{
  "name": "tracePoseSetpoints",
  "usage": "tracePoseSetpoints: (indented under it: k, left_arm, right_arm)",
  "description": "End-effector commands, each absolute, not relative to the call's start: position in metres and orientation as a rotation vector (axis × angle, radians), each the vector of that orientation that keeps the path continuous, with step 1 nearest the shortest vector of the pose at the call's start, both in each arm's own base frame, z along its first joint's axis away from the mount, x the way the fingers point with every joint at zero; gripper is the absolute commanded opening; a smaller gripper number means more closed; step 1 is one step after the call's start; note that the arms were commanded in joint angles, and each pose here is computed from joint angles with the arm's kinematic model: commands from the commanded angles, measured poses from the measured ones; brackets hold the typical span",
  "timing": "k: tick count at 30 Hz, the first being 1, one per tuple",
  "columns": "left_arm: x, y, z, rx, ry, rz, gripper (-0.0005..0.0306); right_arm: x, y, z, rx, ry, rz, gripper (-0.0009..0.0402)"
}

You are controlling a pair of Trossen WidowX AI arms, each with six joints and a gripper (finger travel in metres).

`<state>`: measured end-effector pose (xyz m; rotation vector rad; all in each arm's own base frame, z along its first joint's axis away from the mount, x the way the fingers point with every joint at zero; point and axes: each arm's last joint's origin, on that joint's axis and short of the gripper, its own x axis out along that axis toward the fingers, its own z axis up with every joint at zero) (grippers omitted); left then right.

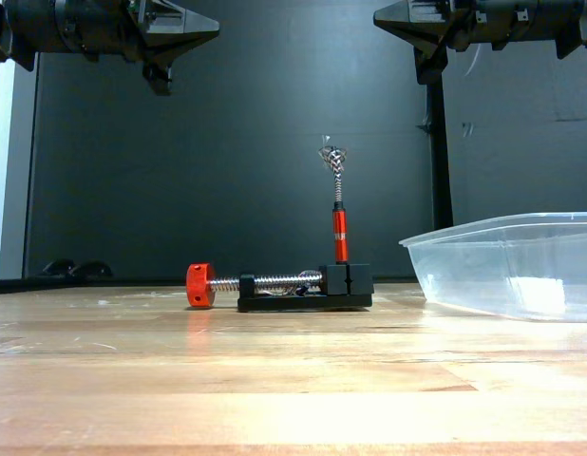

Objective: Pick the rca connector and install on the hub

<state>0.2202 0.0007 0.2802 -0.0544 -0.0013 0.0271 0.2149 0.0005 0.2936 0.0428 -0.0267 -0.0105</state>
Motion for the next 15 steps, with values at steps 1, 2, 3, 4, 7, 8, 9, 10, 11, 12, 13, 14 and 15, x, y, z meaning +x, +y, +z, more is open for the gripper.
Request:
tracePoseSetpoints:
  k: [1, 2, 3, 4, 7, 8, 9, 10, 11, 12, 13, 14, 15]
  left_arm:
    - [0.2202, 0.0007, 0.2803, -0.054, -0.002, 0.027, 0.0000]
    - [0.2202, 0.0007, 0.2803, -0.054, -0.002, 0.027, 0.0000]
    - [0.2202, 0.0007, 0.2803, -0.054, -0.002, 0.027, 0.0000]
    - [0.2202, 0.0008, 0.2803, -0.054, -0.002, 0.027, 0.0000]
    - [0.2202, 0.0008, 0.2803, -0.054, -0.002, 0.027, 0.0000]
    - [0.2202, 0.0007, 0.2803, -0.054, -0.002, 0.027, 0.0000]
    - [0.2202, 0.0007, 0.2803, -0.054, -0.002, 0.027, 0.0000]
    - [0.2202, 0.0008, 0.2803, -0.054, -0.002, 0.027, 0.0000]
    - [0.2202, 0.0007, 0.2803, -0.054, -0.002, 0.027, 0.0000]
    - [0.2202, 0.0007, 0.2803, -0.054, -0.002, 0.027, 0.0000]
    - [0.2202, 0.0007, 0.2803, -0.054, -0.002, 0.027, 0.0000]
    - [0.2202, 0.0008, 0.2803, -0.054, -0.002, 0.027, 0.0000]
    - [0.2202, 0.0007, 0.2803, -0.054, -0.002, 0.027, 0.0000]
  right_arm:
    - [0.2150, 0.0005, 0.2935, 0.044, -0.024, -0.012, 0.0000]
    - [0.2150, 0.0005, 0.2934, 0.044, -0.024, -0.012, 0.0000]
    - [0.2150, 0.0005, 0.2933, 0.044, -0.023, -0.012, 0.0000]
    - [0.2150, 0.0005, 0.2931, 0.044, -0.020, -0.012, 0.0000]
    - [0.2150, 0.0005, 0.2926, 0.044, -0.016, -0.011, 0.0000]
    - [0.2151, 0.0005, 0.2923, 0.044, -0.012, -0.012, 0.0000]
    - [0.2151, 0.0005, 0.2918, 0.044, -0.007, -0.012, 0.0000]
    - [0.2151, 0.0005, 0.2913, 0.044, -0.002, -0.012, 0.0000]
    - [0.2151, 0.0005, 0.2909, 0.044, 0.002, -0.012, 0.0000]
    - [0.2151, 0.0005, 0.2908, 0.044, 0.004, -0.013, 0.0000]
    - [0.2151, 0.0005, 0.2908, 0.044, 0.004, -0.013, 0.0000]
    - [0.2151, 0.0005, 0.2908, 0.044, 0.004, -0.012, 0.0000]
    - [0.2151, 0.0005, 0.2908, 0.044, 0.004, -0.013, 0.0000]
